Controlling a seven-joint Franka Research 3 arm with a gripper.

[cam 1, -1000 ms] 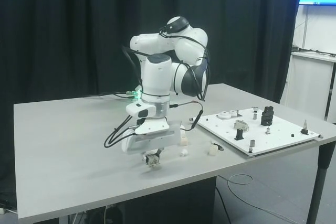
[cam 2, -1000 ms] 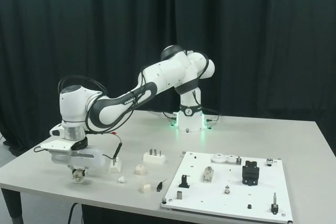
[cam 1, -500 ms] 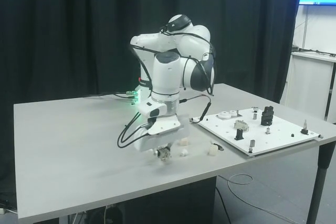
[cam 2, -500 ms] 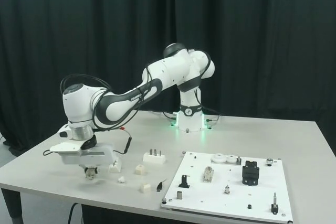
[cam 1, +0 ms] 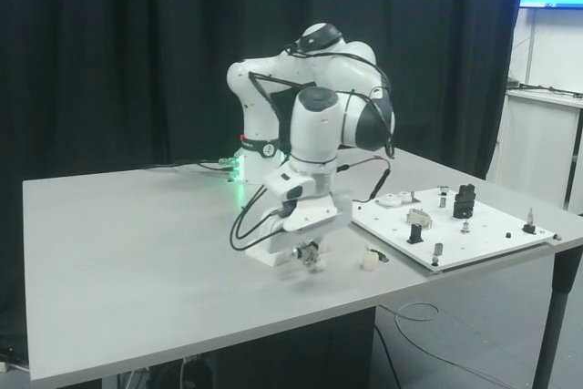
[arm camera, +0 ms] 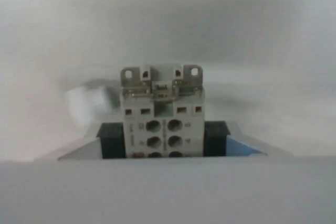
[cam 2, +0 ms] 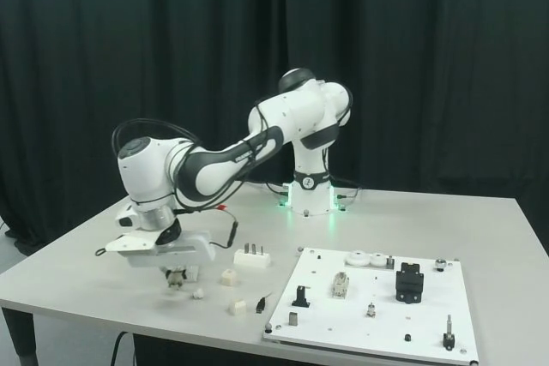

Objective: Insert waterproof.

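Note:
My gripper (arm camera: pixel 163 141) is shut on a small grey-white waterproof connector (arm camera: pixel 161 109) with round sockets on its face and metal lugs on top. Black pads (arm camera: pixel 111 139) press it from both sides. In the first room view the gripper (cam 1: pixel 310 256) hangs just above the grey table, left of a white assembly board (cam 1: pixel 474 230), and the connector (cam 1: pixel 312 259) shows at its tip. From the second room view the gripper (cam 2: pixel 177 279) is near the table's front left, some way from the board (cam 2: pixel 343 315).
Small white parts lie on the table between gripper and board: a block with pins (cam 2: pixel 252 256), a cube (cam 2: pixel 229 277), another cube (cam 2: pixel 238 307) and a small piece (cam 2: pixel 199 293). The board carries a black fixture (cam 2: pixel 409 282) and several small fittings. A green light glows at the arm's base (cam 2: pixel 283 203).
The arm has swung toward the board, carrying the connector, about a hand's width each half second. The grip has not changed.

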